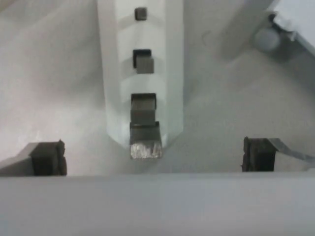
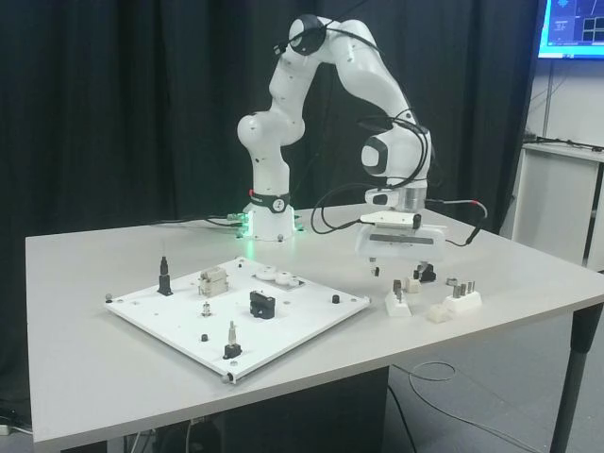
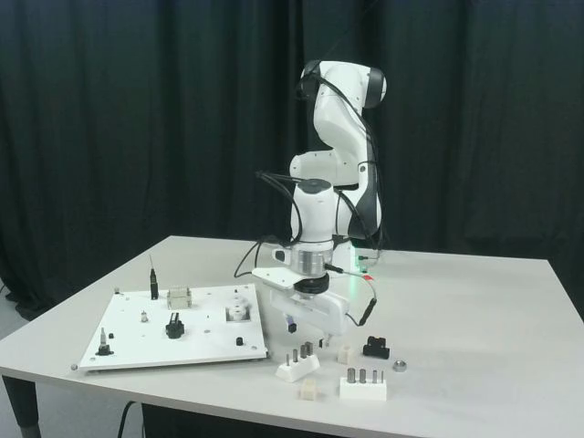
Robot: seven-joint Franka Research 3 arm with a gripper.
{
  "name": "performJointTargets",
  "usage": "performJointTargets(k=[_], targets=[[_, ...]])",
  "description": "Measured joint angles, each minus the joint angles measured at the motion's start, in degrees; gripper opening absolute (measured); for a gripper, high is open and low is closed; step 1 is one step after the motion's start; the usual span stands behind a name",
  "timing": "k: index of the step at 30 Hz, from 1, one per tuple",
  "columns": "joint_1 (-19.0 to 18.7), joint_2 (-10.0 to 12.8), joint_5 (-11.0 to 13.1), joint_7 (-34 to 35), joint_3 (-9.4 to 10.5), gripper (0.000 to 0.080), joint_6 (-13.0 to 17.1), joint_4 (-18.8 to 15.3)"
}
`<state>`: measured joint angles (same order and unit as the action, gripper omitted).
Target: Pick square peg 4.
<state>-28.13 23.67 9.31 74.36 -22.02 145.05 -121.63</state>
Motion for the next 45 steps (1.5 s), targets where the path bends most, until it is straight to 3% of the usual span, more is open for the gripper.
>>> performJointTargets(k=[15, 43, 44, 45], targets=[[4.7, 0.1, 1.8, -5.1, 4.69, 0.0800, -0.1, -0.1], [5.4, 1.6, 5.4, -6.2, 5.14, 0.0800, 1.8, -0.1], [5.4, 1.6, 5.7, -6.1, 5.14, 0.0704, 1.9, -0.1], [5.4, 1.7, 6.0, -6.0, 5.14, 0.0704, 1.9, -0.1]])
